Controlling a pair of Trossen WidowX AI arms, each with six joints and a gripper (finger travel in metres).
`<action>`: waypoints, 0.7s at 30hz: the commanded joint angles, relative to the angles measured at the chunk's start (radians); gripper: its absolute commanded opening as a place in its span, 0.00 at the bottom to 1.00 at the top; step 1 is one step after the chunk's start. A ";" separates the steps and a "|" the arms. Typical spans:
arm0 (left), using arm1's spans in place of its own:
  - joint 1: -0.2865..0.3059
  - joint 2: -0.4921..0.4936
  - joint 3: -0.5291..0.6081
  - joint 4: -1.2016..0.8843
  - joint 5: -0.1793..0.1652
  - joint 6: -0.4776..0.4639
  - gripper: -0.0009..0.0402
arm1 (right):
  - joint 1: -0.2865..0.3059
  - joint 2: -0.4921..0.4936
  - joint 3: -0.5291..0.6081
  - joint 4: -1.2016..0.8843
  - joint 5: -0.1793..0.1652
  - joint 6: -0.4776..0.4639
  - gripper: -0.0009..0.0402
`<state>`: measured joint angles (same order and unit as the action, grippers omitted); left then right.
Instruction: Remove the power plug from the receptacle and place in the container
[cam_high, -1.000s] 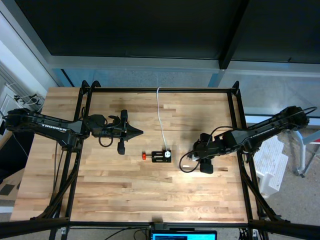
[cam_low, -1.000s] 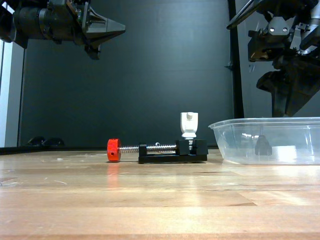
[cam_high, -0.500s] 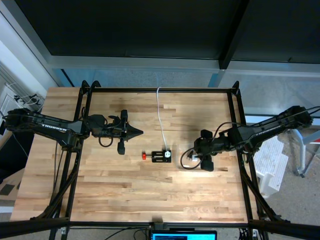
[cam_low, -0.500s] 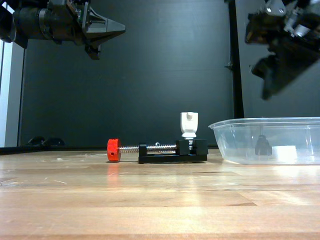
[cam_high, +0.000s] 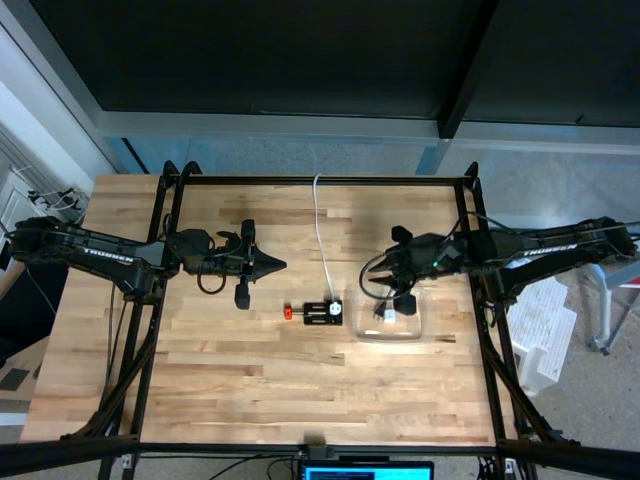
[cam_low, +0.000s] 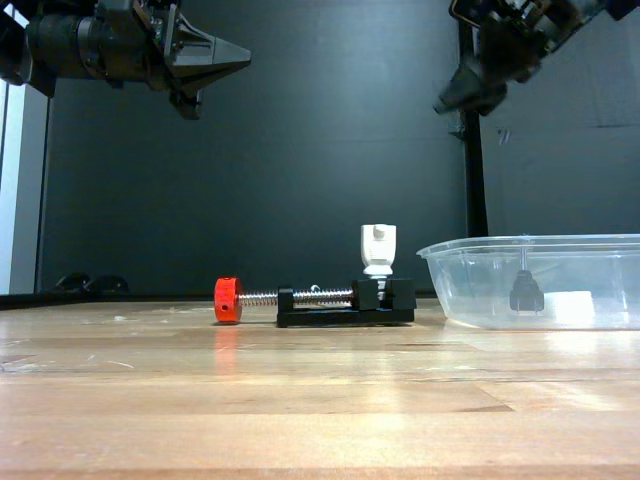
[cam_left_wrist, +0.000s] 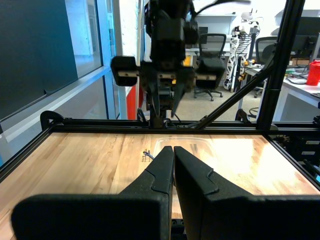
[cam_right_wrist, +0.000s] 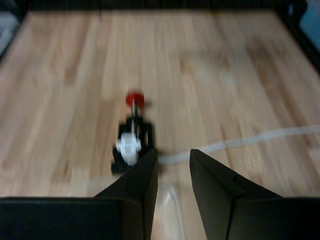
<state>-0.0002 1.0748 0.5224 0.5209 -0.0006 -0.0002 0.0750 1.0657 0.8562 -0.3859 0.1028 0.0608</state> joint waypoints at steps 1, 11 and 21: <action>0.000 0.000 0.000 0.000 0.000 0.000 0.02 | -0.040 -0.018 -0.038 0.126 -0.064 -0.018 0.18; 0.000 0.000 0.000 0.000 0.000 0.000 0.02 | -0.093 -0.026 -0.130 0.502 -0.078 -0.021 0.07; 0.000 0.000 0.000 0.000 0.000 0.000 0.02 | -0.092 -0.025 -0.235 0.753 -0.077 0.001 0.02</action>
<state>-0.0002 1.0748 0.5228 0.5209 -0.0010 -0.0002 -0.0177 1.0397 0.6380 0.3321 0.0254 0.0509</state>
